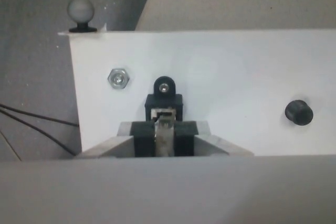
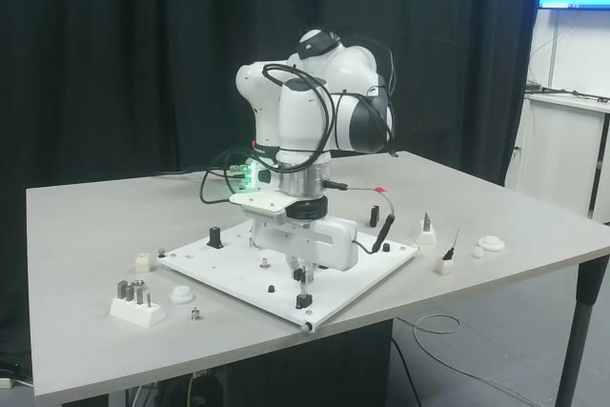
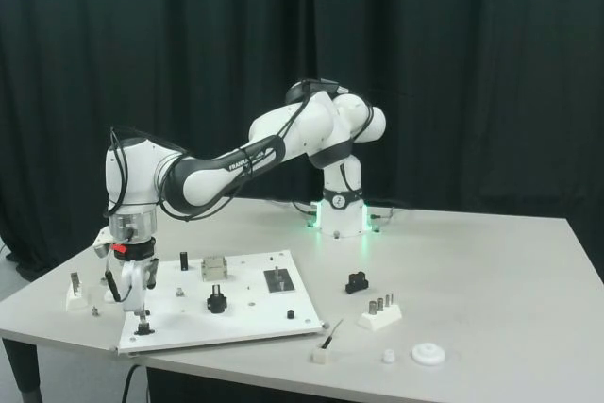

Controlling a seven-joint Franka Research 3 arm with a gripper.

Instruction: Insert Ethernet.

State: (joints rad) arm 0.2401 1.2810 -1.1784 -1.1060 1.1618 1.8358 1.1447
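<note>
The plug [image 1: 164, 135] is held between the narrowly set black fingers [image 1: 142, 140] of the gripper [image 1: 164, 141], its long axis running upright. Its tip is pointed down into the black socket [image 1: 164, 106] on the white board [image 1: 236, 77], at the board's near corner, about 7 o'clock from the arm's base in the second room view.

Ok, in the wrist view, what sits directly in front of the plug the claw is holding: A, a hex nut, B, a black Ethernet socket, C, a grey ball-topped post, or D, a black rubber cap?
B: in the wrist view the Ethernet plug, gripped in the claw, points straight at the black Ethernet socket on the white board.
</note>
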